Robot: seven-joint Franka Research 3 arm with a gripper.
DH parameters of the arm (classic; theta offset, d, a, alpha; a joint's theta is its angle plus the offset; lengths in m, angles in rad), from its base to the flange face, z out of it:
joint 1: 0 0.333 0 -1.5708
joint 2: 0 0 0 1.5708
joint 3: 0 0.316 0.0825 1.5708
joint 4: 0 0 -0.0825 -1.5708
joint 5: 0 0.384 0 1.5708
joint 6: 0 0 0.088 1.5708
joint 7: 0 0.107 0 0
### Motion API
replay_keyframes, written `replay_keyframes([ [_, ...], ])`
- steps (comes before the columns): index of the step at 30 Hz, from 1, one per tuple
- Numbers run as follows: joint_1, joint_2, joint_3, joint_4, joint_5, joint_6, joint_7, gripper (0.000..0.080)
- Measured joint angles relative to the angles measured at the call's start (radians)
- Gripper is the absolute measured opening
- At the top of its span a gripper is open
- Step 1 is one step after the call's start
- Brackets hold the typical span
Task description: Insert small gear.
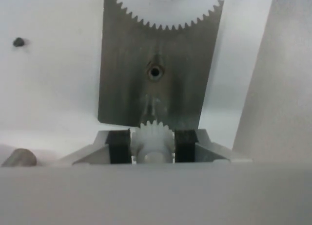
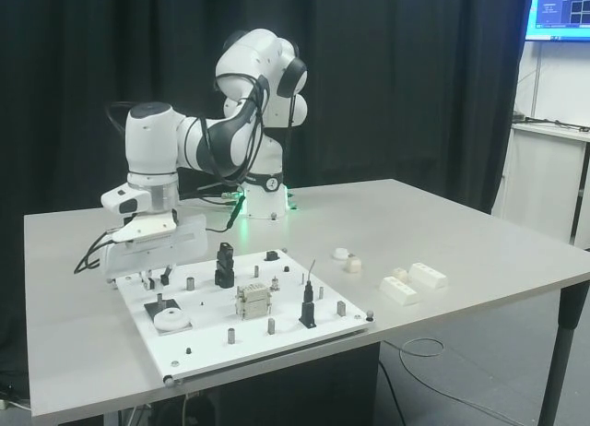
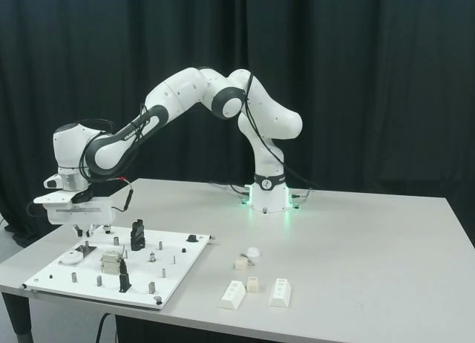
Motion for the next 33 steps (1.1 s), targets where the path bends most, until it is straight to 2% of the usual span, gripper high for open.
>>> replay_keyframes([
  [33,0.015,-0.006,0.002,-0.043,0.000,0.058,-0.049,0.0188],
])
